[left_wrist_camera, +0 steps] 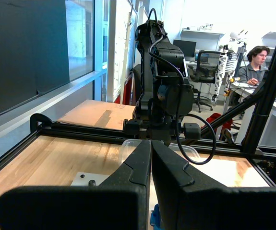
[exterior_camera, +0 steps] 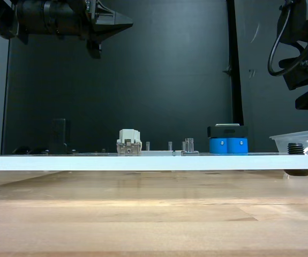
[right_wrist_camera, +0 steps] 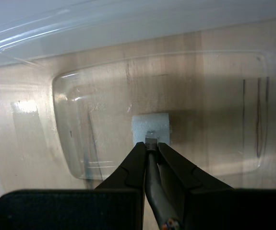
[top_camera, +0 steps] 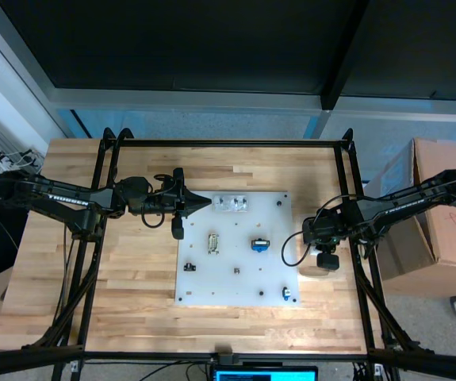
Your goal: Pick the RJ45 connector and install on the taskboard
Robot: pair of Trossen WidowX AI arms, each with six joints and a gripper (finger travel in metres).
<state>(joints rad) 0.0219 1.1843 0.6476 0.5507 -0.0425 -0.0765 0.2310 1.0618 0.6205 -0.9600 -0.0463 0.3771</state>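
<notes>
Left gripper (top_camera: 202,202) was seen held level above the far-left edge of the taskboard (top_camera: 212,286), fingers pressed together with nothing between them. Right gripper (right_wrist_camera: 150,143) was found over the clear tray (right_wrist_camera: 37,124) just right of the board. Its pincer was clamped on the rear of the RJ45 connector (right_wrist_camera: 150,128), with the cable (right_wrist_camera: 153,177) run back between the fingers. The connector was held over the tray, clear of the board.

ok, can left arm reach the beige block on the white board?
Likely yes: shut left gripper hangs high over white board, nothing covering beige block; right gripper holds RJ45 connector above clear tray.
</notes>
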